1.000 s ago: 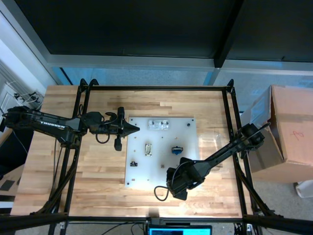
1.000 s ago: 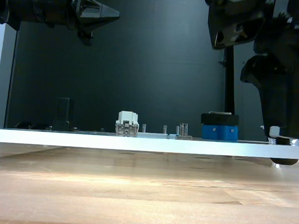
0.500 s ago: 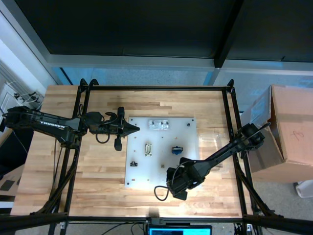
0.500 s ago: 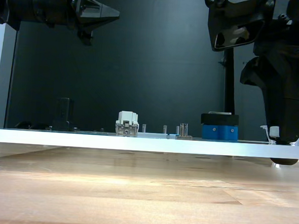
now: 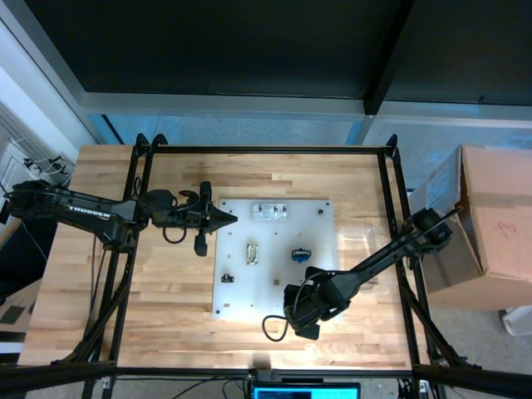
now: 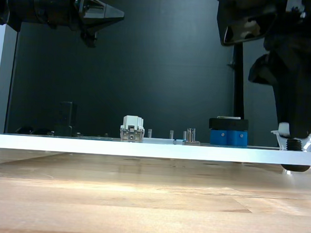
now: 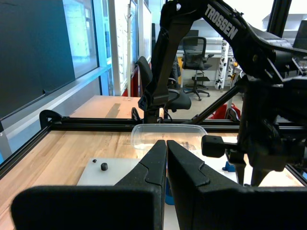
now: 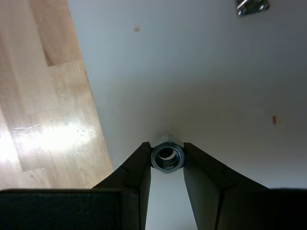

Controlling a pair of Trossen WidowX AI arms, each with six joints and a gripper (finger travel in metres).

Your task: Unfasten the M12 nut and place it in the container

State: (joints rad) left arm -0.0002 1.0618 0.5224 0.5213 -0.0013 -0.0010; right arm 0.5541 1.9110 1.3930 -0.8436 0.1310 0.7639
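Clamping the small silver nut (image 8: 167, 158) between its 2 fingers (image 8: 136, 167), the right gripper (image 8: 167, 155) points straight down at the white board (image 5: 249, 287) near its near right edge; the right wrist view looks down through the nut's open hole, with 1 finger pressed against each side. In the high view the right gripper (image 5: 306, 314) hangs over that same corner of the board, its arm reaching in from the table's right side. In the low view the black ribbed stud (image 6: 295, 144) stands just under the gripper with its ribs showing; the nut itself is hidden there, so I cannot tell whether it sits on the stud's top or is clear of it. The clear container (image 5: 356, 233) lies on the wooden table (image 5: 166, 291) just beyond the board's right edge, well apart from the nut. The left gripper (image 5: 229, 219) hovers high above the board's far left edge, pointing inward; its 2 fingers (image 7: 153, 163) are pressed together on nothing. On the board stand a white connector (image 6: 132, 128), a silver post (image 6: 191, 134) and a blue block (image 6: 228, 136); a cardboard box (image 5: 490, 224) sits off the table's right side.
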